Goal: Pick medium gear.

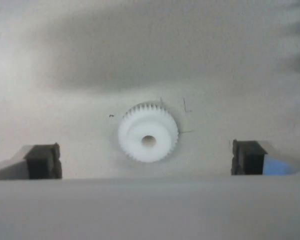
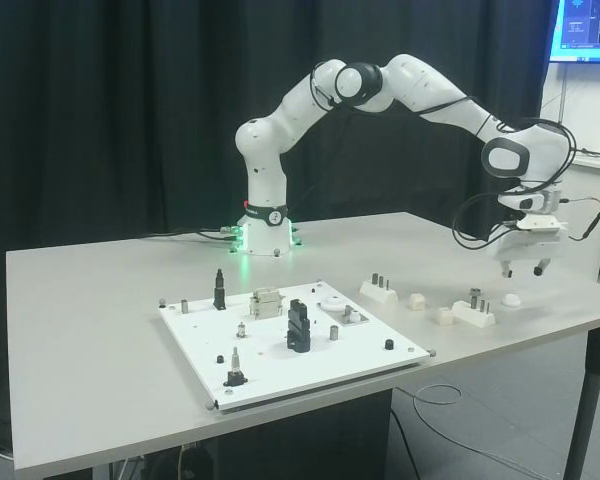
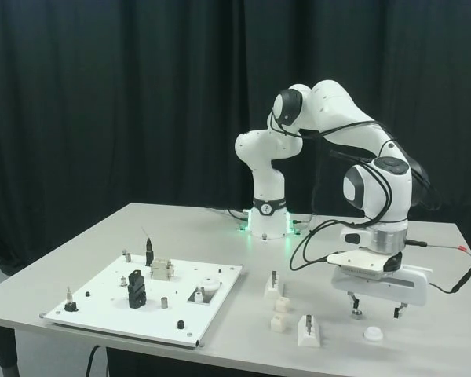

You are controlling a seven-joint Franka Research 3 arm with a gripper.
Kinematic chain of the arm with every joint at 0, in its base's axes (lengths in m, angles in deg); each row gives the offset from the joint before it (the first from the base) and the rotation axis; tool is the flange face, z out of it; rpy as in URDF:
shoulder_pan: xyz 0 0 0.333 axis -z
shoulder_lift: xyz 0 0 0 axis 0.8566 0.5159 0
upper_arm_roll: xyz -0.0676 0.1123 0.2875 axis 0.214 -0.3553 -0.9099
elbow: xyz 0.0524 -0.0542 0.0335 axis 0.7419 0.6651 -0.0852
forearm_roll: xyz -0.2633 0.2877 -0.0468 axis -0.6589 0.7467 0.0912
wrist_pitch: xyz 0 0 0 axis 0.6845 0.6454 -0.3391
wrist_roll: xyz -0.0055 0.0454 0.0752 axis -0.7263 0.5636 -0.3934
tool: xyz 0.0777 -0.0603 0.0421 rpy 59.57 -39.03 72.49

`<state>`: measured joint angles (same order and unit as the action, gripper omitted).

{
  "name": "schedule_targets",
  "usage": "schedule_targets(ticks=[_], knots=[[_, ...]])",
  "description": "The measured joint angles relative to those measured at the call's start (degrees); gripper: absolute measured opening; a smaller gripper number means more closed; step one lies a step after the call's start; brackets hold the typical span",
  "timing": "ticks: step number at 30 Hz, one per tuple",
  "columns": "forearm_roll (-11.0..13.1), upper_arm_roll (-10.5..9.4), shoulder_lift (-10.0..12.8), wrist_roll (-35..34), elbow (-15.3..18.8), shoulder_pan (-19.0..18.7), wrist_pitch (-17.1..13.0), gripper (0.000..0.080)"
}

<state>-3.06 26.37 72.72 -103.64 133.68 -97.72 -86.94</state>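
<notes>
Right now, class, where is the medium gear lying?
The gear lies flat on the grey table, directly below the open pincer. In the room views it sits near the table's edge, apart from the white board and beyond the small white blocks.

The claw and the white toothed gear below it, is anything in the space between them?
Nothing. In the wrist view the claw is open, its black fingertips either side of the white toothed plastic gear, only bare grey table around it.

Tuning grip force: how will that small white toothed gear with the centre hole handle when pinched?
The white toothed gear looks like rigid plastic, so probably stiff and light. It lies flat on the grey table, so it is unlikely to roll. The open gripper may slip on its teeth.
</notes>
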Motion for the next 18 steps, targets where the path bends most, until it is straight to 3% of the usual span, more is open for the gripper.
schedule_targets(ticks=[1,18], knots=[[0.0,0.02,0.0,0.0,0.0,0.0,0.1,0.0769],[0.4,0.04,1.3,-0.5,0.6,0.0,-0.7,0.0798]])
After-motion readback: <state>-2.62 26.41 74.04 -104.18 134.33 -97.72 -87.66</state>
